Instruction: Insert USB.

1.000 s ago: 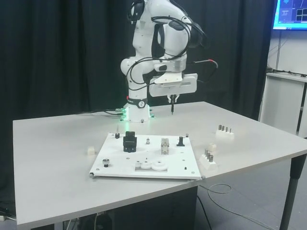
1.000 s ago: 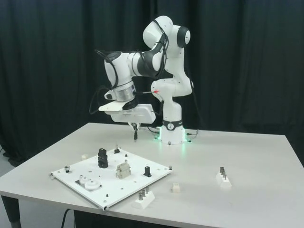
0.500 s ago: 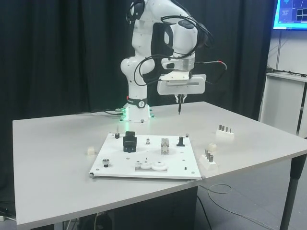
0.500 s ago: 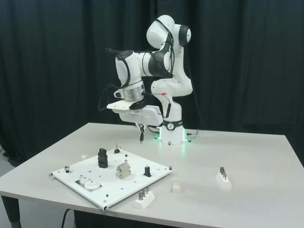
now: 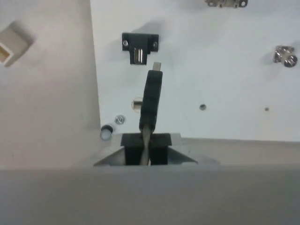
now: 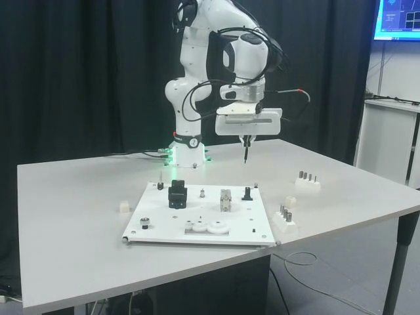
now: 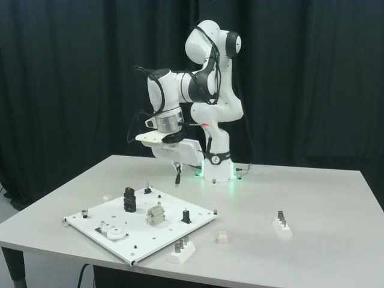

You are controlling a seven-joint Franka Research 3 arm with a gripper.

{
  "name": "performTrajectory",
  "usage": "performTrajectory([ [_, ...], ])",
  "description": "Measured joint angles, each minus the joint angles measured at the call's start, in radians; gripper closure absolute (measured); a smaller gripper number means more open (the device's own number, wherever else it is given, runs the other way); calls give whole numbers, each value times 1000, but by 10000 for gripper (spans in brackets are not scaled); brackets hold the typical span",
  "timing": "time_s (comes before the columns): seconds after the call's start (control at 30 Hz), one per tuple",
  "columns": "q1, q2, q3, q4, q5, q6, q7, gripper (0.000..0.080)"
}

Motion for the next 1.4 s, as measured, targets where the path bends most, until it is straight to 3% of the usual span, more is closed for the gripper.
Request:
performTrajectory([
  [0.6,0,-4,5,-103,53,173,0,777],
  [1.4,1,-9,43,-149,54,192,-69,777],
])
